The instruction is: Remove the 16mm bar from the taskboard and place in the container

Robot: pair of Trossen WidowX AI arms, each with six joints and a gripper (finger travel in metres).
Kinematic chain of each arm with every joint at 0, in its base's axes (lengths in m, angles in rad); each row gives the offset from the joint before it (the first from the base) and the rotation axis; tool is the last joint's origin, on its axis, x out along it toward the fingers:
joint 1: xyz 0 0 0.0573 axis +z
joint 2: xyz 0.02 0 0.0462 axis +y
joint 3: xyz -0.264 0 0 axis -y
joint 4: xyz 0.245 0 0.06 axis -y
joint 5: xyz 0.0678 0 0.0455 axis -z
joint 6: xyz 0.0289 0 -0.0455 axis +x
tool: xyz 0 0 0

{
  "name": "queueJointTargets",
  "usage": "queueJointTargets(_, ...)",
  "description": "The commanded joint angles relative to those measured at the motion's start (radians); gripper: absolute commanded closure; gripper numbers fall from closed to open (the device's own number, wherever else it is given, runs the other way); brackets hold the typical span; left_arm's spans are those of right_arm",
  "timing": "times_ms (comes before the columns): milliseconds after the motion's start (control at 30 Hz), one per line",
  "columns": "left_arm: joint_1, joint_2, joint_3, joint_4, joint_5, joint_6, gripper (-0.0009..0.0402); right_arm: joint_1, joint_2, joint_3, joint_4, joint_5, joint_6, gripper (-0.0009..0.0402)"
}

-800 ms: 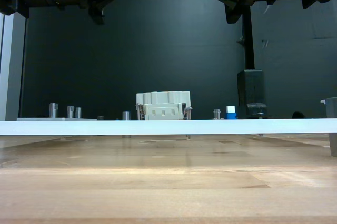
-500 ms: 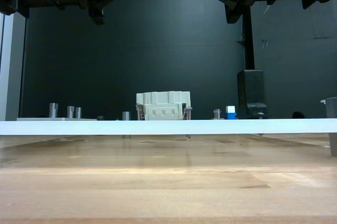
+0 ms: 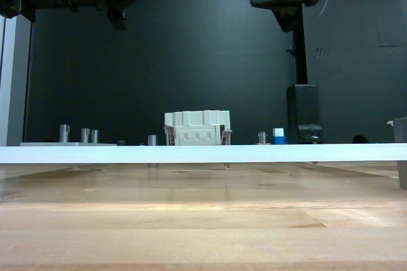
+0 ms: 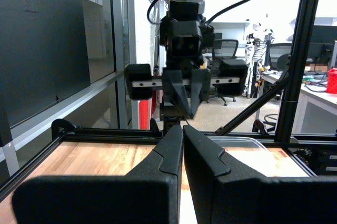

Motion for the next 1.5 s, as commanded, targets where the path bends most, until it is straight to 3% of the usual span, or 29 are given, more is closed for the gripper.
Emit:
queueJointTargets(33,0.000,0.000,0.000,0.000,0.000,0.000,0.0393,0.038,0.014,0.063,-0.160,0.002,0.039,0.0393)
queueJointTargets(67,0.000,0.000,0.000,0.000,0.000,0.000,0.0393,0.051,0.021,0.082,-0.205,0.006,0.051,0.0393)
queueJointTargets(200,0.000,0.000,0.000,0.000,0.000,0.000,0.0393,0.117,0.056,0.159,-0.400,0.082,0.079,0.0393)
queueJointTargets(267,0.000,0.000,0.000,0.000,0.000,0.000,0.0393,0.146,0.082,0.200,-0.492,0.104,0.101,0.0393)
queueJointTargets(1000,0.000,0.000,0.000,0.000,0.000,0.000,0.0393,0.397,0.458,0.634,-1.068,0.100,0.346,0.0390)
queueJointTargets(1233,0.000,0.000,0.000,0.000,0.000,0.000,0.0393,0.441,0.547,0.689,-1.117,0.100,0.410,0.0345)
queueJointTargets(1500,0.000,0.000,0.000,0.000,0.000,0.000,0.0393,0.469,0.580,0.687,-1.117,0.102,0.481,0.0277)
